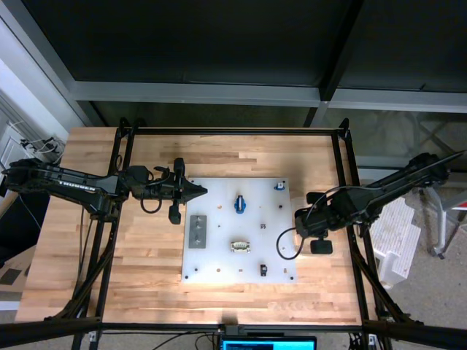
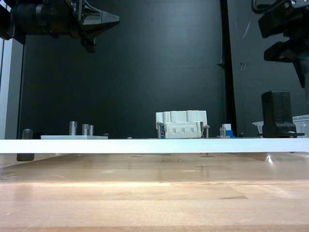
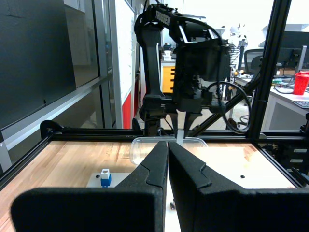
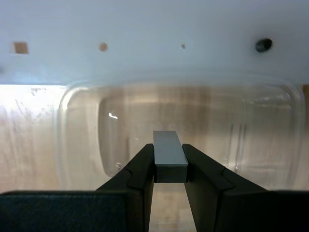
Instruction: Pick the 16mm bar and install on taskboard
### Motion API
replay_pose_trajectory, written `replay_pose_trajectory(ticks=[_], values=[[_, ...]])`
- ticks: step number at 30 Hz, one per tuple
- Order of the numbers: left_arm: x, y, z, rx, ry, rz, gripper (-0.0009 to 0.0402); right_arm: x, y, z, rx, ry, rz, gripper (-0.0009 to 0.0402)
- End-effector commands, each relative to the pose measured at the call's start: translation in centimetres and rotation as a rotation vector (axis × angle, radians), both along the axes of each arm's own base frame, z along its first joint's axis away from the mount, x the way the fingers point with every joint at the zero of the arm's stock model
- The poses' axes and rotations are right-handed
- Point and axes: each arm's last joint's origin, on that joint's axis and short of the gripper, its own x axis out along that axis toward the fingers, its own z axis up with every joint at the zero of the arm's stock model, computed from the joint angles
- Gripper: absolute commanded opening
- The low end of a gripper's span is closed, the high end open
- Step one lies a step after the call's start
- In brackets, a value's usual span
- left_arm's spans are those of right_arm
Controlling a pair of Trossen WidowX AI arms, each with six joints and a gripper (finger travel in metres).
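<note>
1. The right pincer clamps the 16mm bar between its two black fingers. The fingers press on opposite sides of the bar, at a narrow spread set by its width. The grey bar's end pokes out just past the fingertips.
2. A clear plastic tray lies directly below the held bar on the wooden surface. Whether the bar touches the tray floor cannot be told.
3. The white taskboard lies just beyond the tray's far rim, so the bar is near the board's edge but not over it.
4. From above, the right arm reaches in to the board's right edge, with the pincer pointing down beside it.
5. The board carries a grey block, a blue fitting and a cream connector. All three are well apart from the held bar.
6. The left pincer hangs above the board's far left corner. Its fingers are pressed together on nothing.
</note>
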Motion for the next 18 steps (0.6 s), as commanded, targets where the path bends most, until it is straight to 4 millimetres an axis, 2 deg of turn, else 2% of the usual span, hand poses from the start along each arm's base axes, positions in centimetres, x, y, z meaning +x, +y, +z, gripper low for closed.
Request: replay_pose_trajectory(ticks=[1, 8, 18], values=[[0.0, 0.0, 0.0, 0.000, 0.000, 0.000, 0.0000, 1.0, 0.7, 0.0, 0.002, 0.000, -0.006, 0.0004], [0.0, 0.0, 0.0, 0.000, 0.000, 0.000, 0.0000, 3.0, 2.5, -0.1, 0.005, 0.009, -0.022, 0.0004], [0.0, 0.0, 0.0, 0.000, -0.001, 0.000, 0.0000, 4.6, 5.2, -0.3, 0.005, 0.018, -0.012, 0.0004]])
